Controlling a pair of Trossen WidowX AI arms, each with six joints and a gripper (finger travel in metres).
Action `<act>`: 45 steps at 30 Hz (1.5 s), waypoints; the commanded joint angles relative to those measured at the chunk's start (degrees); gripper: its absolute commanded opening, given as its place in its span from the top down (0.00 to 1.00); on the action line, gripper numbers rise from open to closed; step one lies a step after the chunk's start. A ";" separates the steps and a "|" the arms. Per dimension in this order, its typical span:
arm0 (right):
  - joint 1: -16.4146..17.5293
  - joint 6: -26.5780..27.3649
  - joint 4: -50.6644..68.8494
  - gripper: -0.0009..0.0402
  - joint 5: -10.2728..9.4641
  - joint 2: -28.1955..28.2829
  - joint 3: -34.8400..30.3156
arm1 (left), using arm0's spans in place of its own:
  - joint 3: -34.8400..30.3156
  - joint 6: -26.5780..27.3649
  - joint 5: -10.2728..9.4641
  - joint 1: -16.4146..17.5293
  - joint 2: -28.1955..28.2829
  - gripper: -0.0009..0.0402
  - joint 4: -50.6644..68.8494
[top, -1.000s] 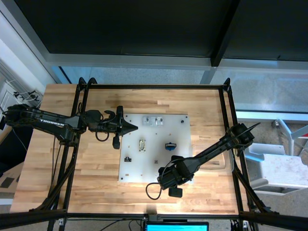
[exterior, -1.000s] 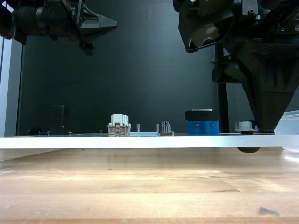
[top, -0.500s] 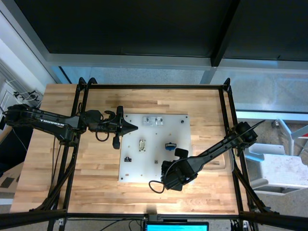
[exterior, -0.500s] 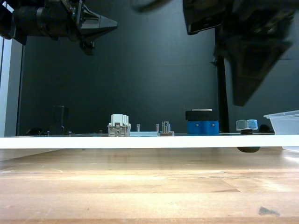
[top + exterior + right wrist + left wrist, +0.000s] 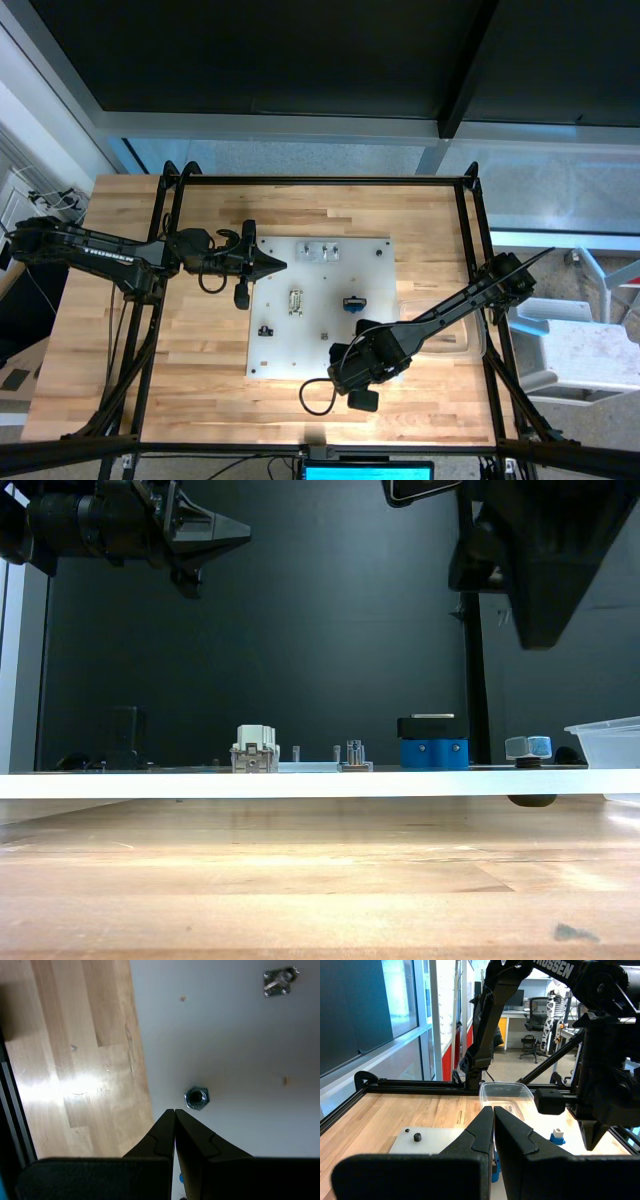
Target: Unfasten the M12 fastener and place in the container
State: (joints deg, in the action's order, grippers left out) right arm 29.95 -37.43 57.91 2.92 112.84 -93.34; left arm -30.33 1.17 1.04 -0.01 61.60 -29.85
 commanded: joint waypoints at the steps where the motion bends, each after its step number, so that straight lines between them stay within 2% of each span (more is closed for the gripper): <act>1: 0.09 0.79 -3.19 0.98 -0.15 0.09 2.67 | 0.00 0.00 0.02 0.02 0.00 0.98 0.00; 5: 0.09 0.76 -5.55 0.98 -0.42 0.59 4.94 | 0.00 0.00 0.02 0.02 0.00 0.98 -0.02; 8: 0.04 0.66 -6.45 0.98 -1.66 1.07 5.70 | 0.00 0.00 0.02 0.02 0.00 0.98 -0.02; 18: -0.04 0.85 -7.91 0.98 -1.33 1.07 7.50 | 0.00 0.00 0.02 0.00 0.00 0.98 -0.04; 24: -0.24 0.87 -7.89 0.98 0.72 1.07 7.78 | 0.00 0.00 0.02 0.02 0.00 0.98 -0.02; 35: -0.31 0.85 -7.61 0.98 1.38 1.07 7.82 | 0.00 0.00 0.02 0.00 0.00 0.98 -0.02; 38: -0.33 -2.73 -2.99 0.98 7.89 0.87 7.74 | 0.00 0.00 0.02 0.00 0.00 0.98 -0.02; 40: -0.33 -5.97 1.31 0.98 11.37 0.70 7.50 | 0.00 0.00 0.02 0.02 -0.02 0.98 -0.02; 42: -0.28 -7.98 3.34 0.98 12.66 0.61 7.26 | 0.00 0.00 0.02 0.00 0.00 0.98 -0.02; 45: 0.07 -8.15 3.13 0.98 12.04 0.20 7.26 | 0.00 0.00 0.02 0.00 0.00 0.98 0.04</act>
